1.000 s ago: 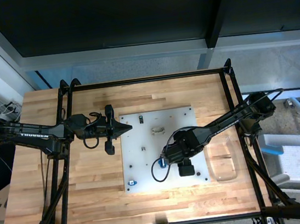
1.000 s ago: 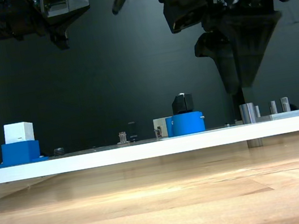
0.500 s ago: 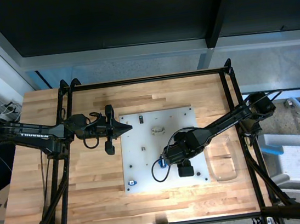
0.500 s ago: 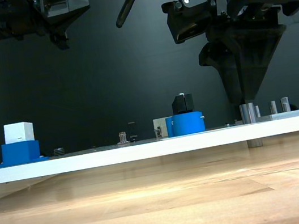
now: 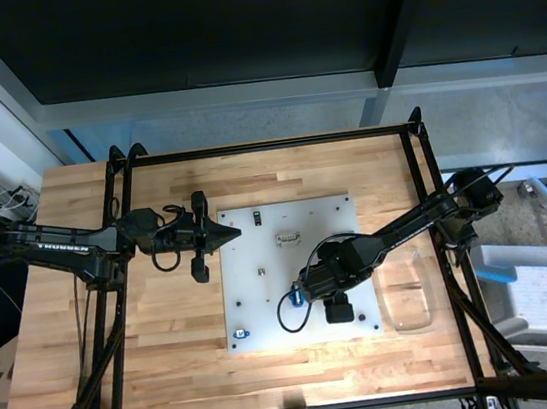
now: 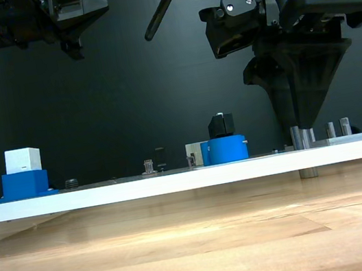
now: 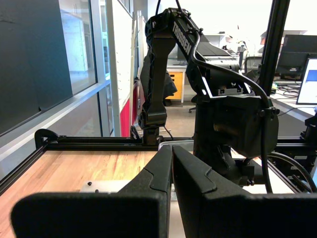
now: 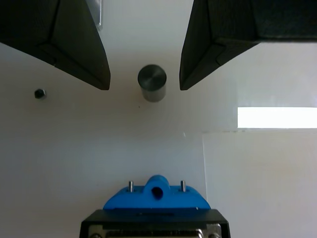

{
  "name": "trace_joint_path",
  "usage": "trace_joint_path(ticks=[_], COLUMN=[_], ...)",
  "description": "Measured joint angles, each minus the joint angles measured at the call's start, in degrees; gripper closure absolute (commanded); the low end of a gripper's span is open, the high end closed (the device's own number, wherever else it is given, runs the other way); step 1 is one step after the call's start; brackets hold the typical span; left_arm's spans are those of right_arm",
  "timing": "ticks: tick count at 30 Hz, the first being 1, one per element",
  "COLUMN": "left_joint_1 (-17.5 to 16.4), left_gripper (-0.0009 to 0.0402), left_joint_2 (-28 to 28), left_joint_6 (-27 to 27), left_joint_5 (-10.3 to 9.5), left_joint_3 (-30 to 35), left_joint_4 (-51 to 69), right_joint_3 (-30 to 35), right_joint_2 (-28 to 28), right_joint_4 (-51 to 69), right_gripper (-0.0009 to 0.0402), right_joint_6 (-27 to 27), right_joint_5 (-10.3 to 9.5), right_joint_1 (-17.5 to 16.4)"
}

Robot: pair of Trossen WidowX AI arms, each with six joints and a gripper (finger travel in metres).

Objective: Pick the 16mm cylinder and place it in the container

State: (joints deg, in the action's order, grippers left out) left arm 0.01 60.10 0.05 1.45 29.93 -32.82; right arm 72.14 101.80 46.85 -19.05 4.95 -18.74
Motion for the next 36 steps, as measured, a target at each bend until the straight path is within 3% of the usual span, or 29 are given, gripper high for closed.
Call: trace_joint_path(ticks=[22,36], left_joint_1=[0.0,0.0], left_gripper=[0.0393,0.0393], left_joint_2=[0.0,0.0], left_joint_6=[0.0,0.0], left_joint_5=[-0.02,0.0], left_joint_3=[0.0,0.0], left_joint_4=[0.0,0.0], right_joint_3=[-2.4,-2.4], right_joint_2=[0.0,0.0], right_joint_4=[-3.0,-3.2], right_gripper=[0.0247,0.0335], right_joint_6=[0.0,0.0], right_joint_5=[0.0,-0.24], right_joint_1=[0.0,0.0])
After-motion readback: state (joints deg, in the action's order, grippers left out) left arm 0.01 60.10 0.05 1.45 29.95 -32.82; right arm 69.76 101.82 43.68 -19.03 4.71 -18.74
